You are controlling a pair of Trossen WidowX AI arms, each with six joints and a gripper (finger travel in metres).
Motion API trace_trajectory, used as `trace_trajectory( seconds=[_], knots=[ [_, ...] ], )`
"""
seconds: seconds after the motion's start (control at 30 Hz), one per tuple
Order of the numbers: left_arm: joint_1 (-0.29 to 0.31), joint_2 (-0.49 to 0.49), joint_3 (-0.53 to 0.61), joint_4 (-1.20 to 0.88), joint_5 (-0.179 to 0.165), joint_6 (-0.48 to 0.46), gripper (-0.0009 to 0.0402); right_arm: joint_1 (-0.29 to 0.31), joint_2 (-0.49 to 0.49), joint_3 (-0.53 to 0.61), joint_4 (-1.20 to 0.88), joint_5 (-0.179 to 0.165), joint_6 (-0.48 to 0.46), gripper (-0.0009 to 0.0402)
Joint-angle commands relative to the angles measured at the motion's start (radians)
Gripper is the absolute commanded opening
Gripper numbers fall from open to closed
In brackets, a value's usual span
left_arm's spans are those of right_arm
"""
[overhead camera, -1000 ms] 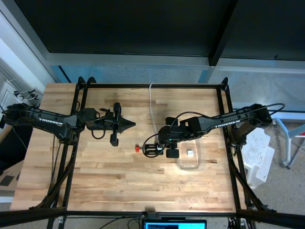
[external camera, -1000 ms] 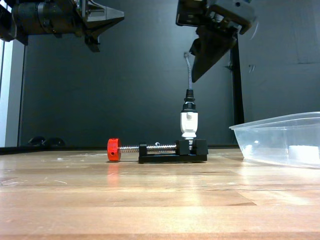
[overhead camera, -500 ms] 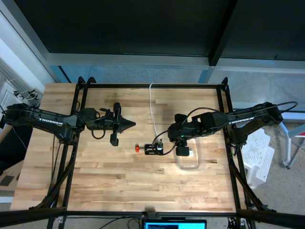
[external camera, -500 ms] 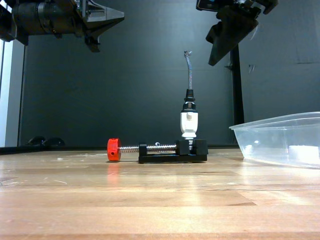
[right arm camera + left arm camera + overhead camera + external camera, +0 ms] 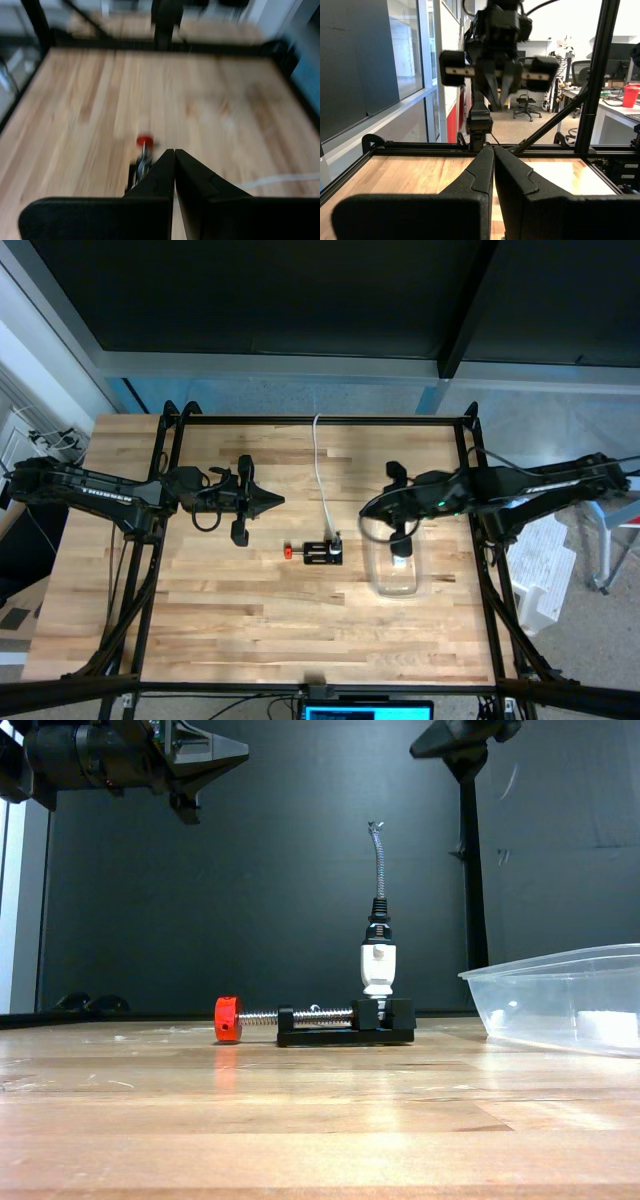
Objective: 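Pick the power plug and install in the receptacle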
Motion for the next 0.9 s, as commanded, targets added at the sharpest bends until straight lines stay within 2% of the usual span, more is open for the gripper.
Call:
trace_trajectory(
  seconds=[0.03, 0.13, 0.5, 0.67, 0.73, 0.9],
  knots=[
    [0.000, 0.000, 0.000, 0.000, 0.000, 0.000, 0.0000, -0.035, -0.077, -0.070, 0.096, -0.006, -0.029, 0.0004],
    [0.000, 0.000, 0.000, 0.000, 0.000, 0.000, 0.0000, -0.060, -0.138, -0.130, 0.182, -0.047, -0.052, 0.0001],
    [0.000, 0.000, 0.000, 0.000, 0.000, 0.000, 0.0000, -0.067, -0.283, -0.349, 0.506, -0.053, -0.066, 0.0000],
    [0.000, 0.000, 0.000, 0.000, 0.000, 0.000, 0.0000, -0.069, -0.327, -0.412, 0.533, -0.058, -0.053, 0.0000],
    [0.000, 0.000, 0.000, 0.000, 0.000, 0.000, 0.0000, -0.073, -0.347, -0.430, 0.534, -0.078, -0.045, 0.0000],
    [0.000, 0.000, 0.000, 0.000, 0.000, 0.000, 0.0000, -0.074, -0.371, -0.449, 0.536, -0.078, -0.041, 0.0000]
  ],
)
